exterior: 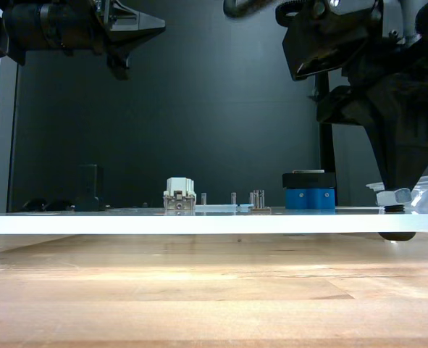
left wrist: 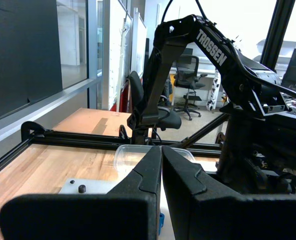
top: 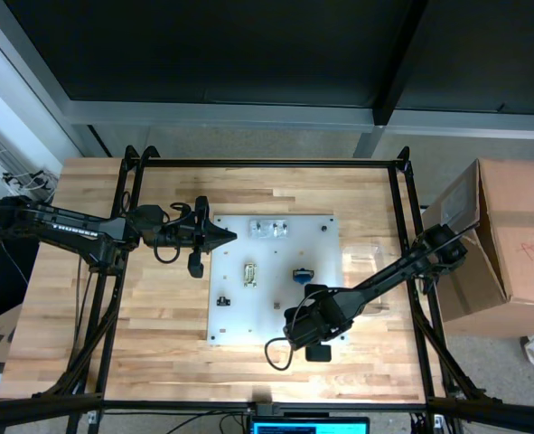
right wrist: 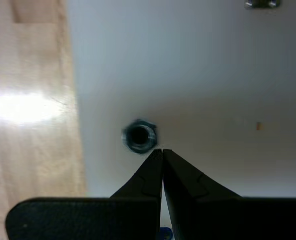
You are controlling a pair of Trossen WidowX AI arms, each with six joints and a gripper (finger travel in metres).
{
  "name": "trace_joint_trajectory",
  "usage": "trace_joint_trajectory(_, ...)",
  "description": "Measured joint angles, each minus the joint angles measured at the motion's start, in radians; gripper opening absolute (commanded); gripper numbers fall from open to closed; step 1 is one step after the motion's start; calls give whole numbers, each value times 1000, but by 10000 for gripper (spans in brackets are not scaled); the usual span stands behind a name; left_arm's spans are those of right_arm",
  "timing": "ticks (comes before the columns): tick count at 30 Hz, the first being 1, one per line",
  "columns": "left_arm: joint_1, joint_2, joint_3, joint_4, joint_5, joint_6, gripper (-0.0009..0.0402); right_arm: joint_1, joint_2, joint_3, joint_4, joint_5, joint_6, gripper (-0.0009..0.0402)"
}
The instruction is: Pick the M12 nut and place it on its threads and fasten
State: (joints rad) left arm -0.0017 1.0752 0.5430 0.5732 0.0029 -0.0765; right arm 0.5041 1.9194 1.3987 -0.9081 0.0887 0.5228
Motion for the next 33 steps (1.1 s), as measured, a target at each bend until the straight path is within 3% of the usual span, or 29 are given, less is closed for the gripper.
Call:
trace_joint_trajectory(6,0,0,0,0,0,0,0,0,0,0,1,-8,16,0)
trace_joint_trajectory(10,0,0,0,0,0,0,0,0,0,0,8,-109,22,0)
trace_joint_trajectory(13,0,0,0,0,0,0,0,2,0,0,0,-130,27,0)
trace_joint_trajectory(17,0,0,0,0,0,0,0,0,0,0,-6,-114,38,0)
trace_joint_trajectory(24,0,0,0,0,0,0,0,1,0,0,-16,-1,60,0)
trace_joint_trajectory(31,0,0,0,0,0,0,0,0,2,0,-4,-3,75,0)
trace_joint_trajectory(33,0,0,0,0,0,0,0,1,3,0,3,-29,76,0)
